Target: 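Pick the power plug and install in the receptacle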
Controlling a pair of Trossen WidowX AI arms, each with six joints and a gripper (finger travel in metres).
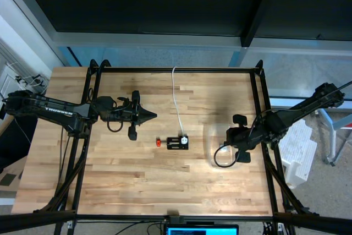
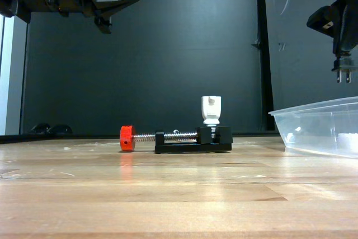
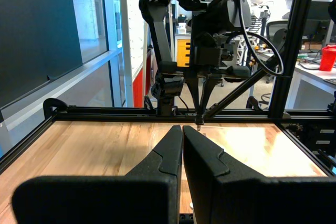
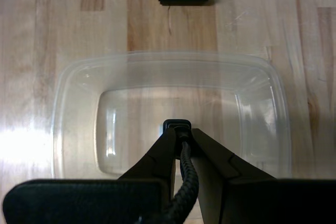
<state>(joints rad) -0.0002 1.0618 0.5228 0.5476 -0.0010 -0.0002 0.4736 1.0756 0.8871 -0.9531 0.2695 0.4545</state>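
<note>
Gripped the power plug [image 2: 343, 66] in the right claw [image 4: 177, 129], fingers closed tight on its black body. Held it high in the air to the right of the vise [image 2: 193, 141] and well apart from it. Pointed its two metal prongs straight down in the low view, with the long axis upright. Ran a black braided cable [image 4: 184, 182] back from the plug between the closed fingers. Showed only a small black end of the plug past the fingertips in the right wrist view.

Found a clear tray [image 2: 313, 113] on the bench [image 1: 137, 191] directly under the plug, with open air between the prongs and the tray. Placed that tray near the vise on its right side, so its raised wall stood between the plug and the vise.

Found the receptacle [image 2: 211, 109] clamped upright at the right end of the vise, a white block rising above the black frame. Traced its thin white cord [image 1: 176, 94] from the vise toward the far edge of the bench. Noted the orange-red knob [image 2: 127, 138] at the left end of the vise, on a bare screw with a spring.

Found the left claw [image 1: 147, 115] in the air to the left of the vise and a little farther back, fingers pressed together on nothing, tip aimed toward the right arm.
</note>
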